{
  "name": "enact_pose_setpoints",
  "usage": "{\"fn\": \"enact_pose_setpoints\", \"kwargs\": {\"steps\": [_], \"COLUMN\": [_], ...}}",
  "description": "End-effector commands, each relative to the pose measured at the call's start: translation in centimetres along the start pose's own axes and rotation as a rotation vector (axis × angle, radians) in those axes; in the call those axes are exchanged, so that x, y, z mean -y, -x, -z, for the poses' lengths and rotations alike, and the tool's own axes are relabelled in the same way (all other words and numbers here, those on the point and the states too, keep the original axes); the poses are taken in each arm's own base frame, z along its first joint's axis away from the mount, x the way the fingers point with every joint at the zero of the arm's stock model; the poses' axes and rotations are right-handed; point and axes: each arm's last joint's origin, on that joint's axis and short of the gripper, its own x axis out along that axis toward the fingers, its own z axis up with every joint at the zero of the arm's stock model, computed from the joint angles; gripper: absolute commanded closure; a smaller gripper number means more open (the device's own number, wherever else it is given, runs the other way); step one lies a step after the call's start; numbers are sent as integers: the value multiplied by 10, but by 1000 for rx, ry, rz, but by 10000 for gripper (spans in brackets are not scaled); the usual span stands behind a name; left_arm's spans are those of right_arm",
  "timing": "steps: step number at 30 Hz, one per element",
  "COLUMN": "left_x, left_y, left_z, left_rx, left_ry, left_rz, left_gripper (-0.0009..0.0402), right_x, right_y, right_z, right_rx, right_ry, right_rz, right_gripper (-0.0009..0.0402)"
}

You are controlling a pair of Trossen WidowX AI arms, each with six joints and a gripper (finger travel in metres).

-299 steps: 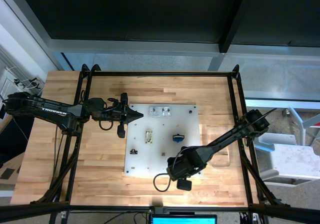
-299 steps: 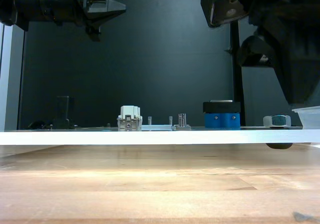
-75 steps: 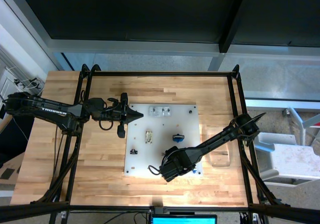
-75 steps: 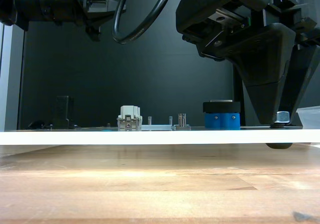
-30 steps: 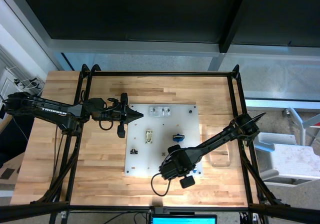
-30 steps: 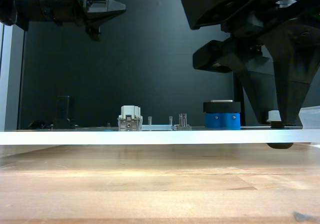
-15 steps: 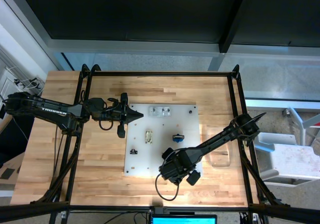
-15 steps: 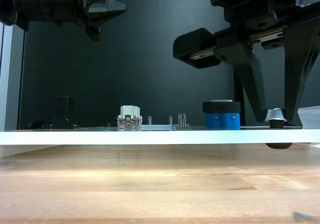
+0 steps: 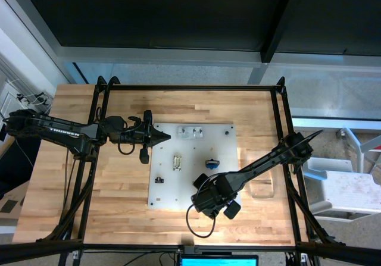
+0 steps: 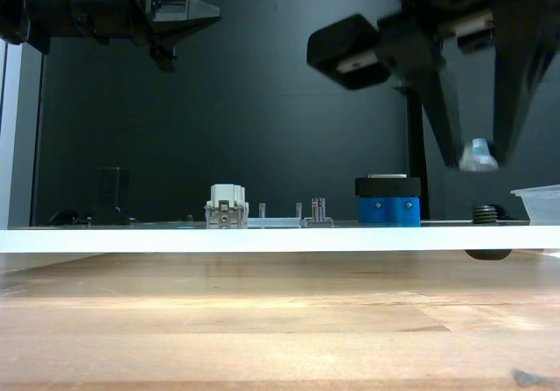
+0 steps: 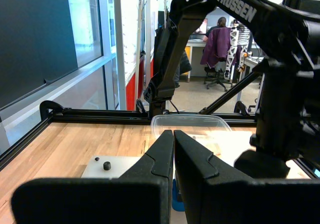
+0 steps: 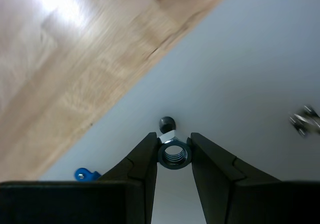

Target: Unfasten the M12 fastener and place in the container

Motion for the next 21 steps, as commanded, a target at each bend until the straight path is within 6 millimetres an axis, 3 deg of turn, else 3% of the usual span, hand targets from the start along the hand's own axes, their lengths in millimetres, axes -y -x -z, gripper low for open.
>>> {"fn": "enact_pose_setpoints", "kwargs": {"steps": [1,9,21], "left_x": [0,0,0], "left_y": [0,0,0], "left_z": [0,0,0], "left_rx": [0,0,0], "left_ry": [0,0,0], "left_rz": [0,0,0], "left_gripper": [393,393,393], "right_x": [1,0,-9], "right_y": [15,41,49], "right_z": [3,21,79], "right_rx": [24,-3,-39], "right_ry": [-148,-417,-492], "right_rz": [28,40,41], "right_gripper": [366,366,366]}}
